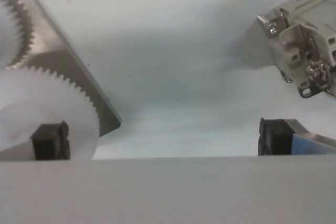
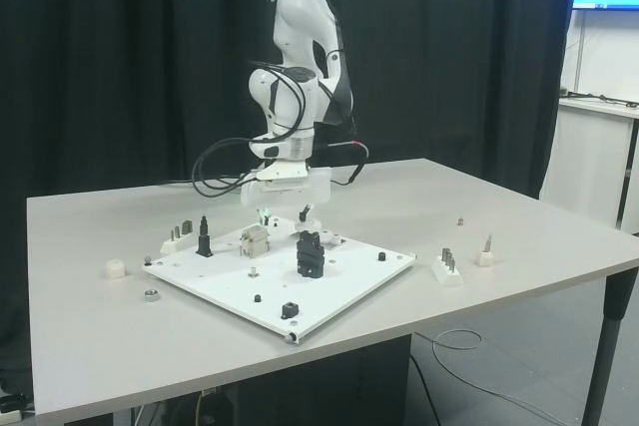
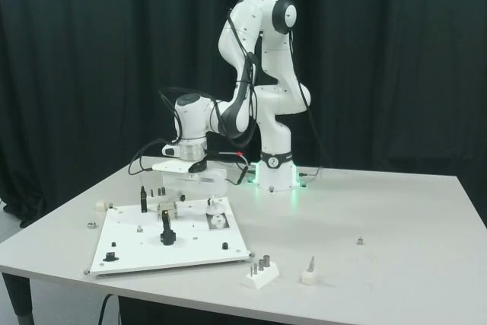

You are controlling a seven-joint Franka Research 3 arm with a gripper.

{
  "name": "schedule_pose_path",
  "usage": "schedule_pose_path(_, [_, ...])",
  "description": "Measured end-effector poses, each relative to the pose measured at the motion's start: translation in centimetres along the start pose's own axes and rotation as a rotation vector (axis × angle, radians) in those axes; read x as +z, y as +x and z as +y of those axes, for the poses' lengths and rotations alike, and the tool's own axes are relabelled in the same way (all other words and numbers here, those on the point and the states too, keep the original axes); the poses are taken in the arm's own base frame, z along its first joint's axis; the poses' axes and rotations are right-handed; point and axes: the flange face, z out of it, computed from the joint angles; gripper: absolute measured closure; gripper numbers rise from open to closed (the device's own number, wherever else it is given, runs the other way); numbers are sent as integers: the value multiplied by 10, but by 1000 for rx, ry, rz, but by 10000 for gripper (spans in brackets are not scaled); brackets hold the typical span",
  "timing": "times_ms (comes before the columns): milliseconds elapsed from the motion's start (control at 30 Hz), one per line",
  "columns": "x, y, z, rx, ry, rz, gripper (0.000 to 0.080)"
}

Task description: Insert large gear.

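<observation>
The large white gear [image 1: 47, 106] lies flat on a metal plate [image 1: 79, 72], its teeth next to those of a second white gear [image 1: 10, 30]. My gripper [image 1: 161, 139] is open with nothing between its fingers. One black fingertip [image 1: 50, 141] hangs over the large gear's face; the other [image 1: 273, 137] is over the bare white board [image 1: 178, 77]. In the room views the gripper [image 2: 285, 209] [image 3: 190, 186] hovers low over the back part of the white board [image 2: 339, 276] [image 3: 137, 245]. The gear plate [image 3: 218, 220] lies just beside it.
A grey multi-pin connector [image 1: 304, 40] [image 2: 256, 239] sits on the board near the gripper. A black upright part [image 2: 308, 251] [image 3: 166, 230] stands mid-board. Small white holders [image 2: 446, 264] [image 3: 260, 272] and a white block [image 2: 116, 267] rest on the grey table.
</observation>
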Motion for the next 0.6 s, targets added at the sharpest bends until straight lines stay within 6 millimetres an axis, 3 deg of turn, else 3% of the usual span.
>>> schedule_pose_path(600, [-1,-3,-7,-18,4,5,3])
